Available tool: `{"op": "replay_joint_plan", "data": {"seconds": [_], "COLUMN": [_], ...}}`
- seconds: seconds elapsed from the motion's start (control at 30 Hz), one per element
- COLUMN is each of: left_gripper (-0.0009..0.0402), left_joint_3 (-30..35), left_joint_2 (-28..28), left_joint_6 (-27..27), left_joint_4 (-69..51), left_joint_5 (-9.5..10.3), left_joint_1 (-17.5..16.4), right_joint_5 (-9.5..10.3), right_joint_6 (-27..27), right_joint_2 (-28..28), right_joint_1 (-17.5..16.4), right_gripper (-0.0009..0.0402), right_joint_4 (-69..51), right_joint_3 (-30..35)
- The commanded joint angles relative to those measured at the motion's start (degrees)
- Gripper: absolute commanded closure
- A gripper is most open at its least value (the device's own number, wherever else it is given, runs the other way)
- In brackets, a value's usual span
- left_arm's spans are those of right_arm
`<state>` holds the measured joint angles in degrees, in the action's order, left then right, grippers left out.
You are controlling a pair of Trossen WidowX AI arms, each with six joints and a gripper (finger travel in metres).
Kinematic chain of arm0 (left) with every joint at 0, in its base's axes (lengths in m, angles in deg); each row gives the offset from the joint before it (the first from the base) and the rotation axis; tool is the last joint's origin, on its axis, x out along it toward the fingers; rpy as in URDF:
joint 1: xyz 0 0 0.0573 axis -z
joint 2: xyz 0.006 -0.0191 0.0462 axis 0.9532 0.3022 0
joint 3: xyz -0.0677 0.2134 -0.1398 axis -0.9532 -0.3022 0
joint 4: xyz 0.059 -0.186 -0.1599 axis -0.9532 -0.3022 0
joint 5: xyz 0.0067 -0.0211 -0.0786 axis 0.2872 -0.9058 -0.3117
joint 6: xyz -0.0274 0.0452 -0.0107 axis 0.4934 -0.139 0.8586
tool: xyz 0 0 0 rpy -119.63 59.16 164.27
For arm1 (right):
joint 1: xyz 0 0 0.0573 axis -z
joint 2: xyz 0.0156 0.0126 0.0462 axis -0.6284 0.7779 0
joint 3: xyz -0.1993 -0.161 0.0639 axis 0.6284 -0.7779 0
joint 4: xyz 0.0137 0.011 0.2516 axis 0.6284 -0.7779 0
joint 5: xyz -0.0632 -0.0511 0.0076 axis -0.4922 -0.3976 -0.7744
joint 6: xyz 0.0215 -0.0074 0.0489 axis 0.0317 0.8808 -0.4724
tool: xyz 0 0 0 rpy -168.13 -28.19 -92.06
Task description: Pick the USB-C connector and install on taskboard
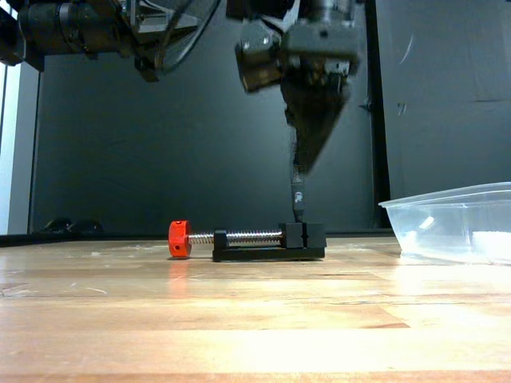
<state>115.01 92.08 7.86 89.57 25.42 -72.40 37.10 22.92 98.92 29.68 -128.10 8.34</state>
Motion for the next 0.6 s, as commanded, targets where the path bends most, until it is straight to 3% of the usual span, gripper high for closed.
{"op": "replay_joint_plan", "data": {"seconds": [0.03,0.33,0.6], "left_gripper": [0.0393,0.0393,0.0393], "left_joint_3": [0.02,0.02,0.02], "left_joint_2": [0.02,0.02,0.0], "left_joint_6": [-0.02,-0.02,-0.02], "left_joint_4": [0.02,0.02,0.04], "left_joint_5": [-0.02,-0.02,-0.02], "left_joint_1": [0.0,0.0,0.0], "right_joint_5": [-0.13,-0.11,-0.09], "right_joint_6": [0.04,1.92,4.79], "right_joint_2": [-1.2,-4.61,-8.0], "right_joint_1": [-0.09,-0.15,-0.09], "right_gripper": [0.0286,0.0205,0.0174], "right_joint_4": [0.33,-0.9,-2.89], "right_joint_3": [0.48,0.48,0.48]}}
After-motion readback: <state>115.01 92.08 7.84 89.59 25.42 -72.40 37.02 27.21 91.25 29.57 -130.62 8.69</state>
